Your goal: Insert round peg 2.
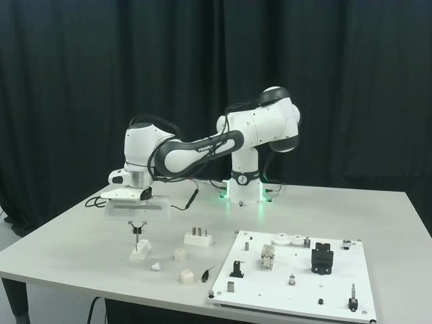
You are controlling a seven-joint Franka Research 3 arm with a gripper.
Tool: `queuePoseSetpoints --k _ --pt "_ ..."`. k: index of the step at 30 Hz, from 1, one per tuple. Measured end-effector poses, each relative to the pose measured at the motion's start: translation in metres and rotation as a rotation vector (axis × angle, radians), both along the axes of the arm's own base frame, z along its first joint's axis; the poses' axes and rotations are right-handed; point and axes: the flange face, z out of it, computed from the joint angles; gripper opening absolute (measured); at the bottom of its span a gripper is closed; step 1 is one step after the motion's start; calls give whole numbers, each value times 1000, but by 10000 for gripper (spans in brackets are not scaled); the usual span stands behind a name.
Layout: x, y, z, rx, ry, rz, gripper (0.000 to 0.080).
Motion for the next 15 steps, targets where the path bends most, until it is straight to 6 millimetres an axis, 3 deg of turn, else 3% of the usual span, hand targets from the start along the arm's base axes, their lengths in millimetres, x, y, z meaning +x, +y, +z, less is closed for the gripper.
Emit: queuePoseSetpoints --k 15 --pt "5 6 4 3 -12 -34 61"
